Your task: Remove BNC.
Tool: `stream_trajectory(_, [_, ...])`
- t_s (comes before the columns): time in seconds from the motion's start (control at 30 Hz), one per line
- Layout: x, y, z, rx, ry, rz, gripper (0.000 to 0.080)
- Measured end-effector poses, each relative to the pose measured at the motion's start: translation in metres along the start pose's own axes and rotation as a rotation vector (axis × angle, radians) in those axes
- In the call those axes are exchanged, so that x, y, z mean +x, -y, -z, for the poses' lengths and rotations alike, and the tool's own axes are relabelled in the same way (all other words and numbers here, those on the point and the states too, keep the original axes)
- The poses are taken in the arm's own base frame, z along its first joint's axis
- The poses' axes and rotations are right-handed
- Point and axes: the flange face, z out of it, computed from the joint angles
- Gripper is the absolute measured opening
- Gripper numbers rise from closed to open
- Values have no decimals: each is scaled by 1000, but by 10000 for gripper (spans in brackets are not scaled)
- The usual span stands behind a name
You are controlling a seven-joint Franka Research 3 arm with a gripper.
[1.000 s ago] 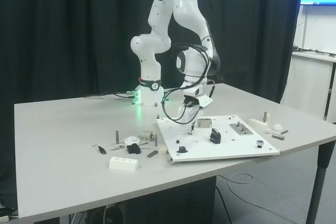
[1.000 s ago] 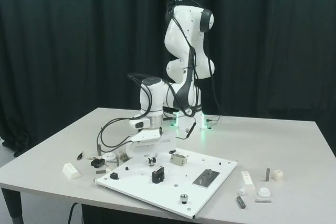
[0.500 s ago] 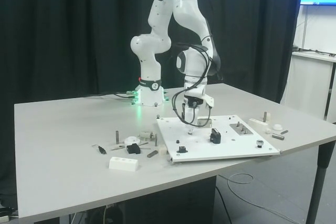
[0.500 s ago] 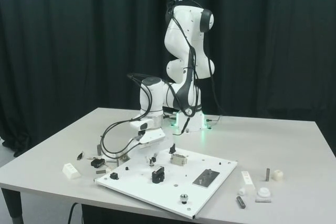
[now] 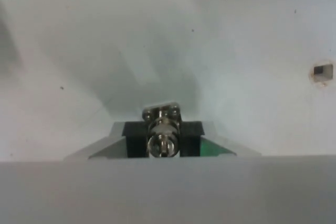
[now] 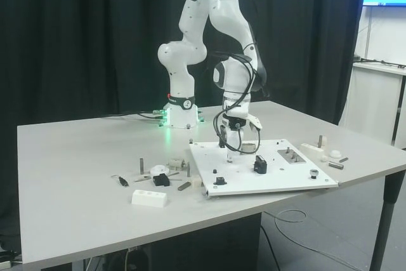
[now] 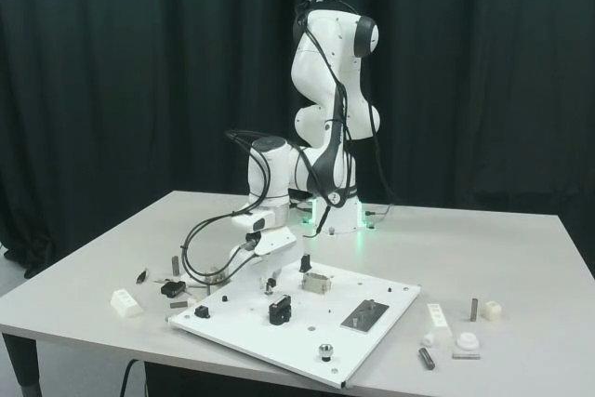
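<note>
The BNC connector (image 5: 164, 140) is a small metal plug standing on a black and green mount, seen end-on in the wrist view. It sits on the white board (image 6: 279, 179) near the board's far left part. My gripper (image 6: 233, 149) hangs upright directly above it, close to the board, and in the second room view the gripper (image 7: 271, 274) covers the connector. A grey band fills the bottom of the wrist view and hides what lies below the connector there.
On the white board (image 7: 307, 332) stand a black block (image 7: 279, 310), a metal block (image 7: 317, 282) and a grey plate with pegs (image 7: 364, 314). Loose small parts (image 6: 158, 179) and a white block (image 6: 150, 197) lie left of the board; more parts (image 6: 327, 153) lie right.
My wrist has swung from a tilted pose to upright and shifted a little along the board, ending over the BNC connector. Nothing on the table has moved.
</note>
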Motion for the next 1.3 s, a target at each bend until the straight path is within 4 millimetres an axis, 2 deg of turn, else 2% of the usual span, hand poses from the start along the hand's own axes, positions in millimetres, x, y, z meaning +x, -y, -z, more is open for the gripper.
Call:
stream_trajectory(1.1, [2,1,6,-4,8,55,120])
stream_trajectory(1.3, [3,0,13,-6,2,70,120])
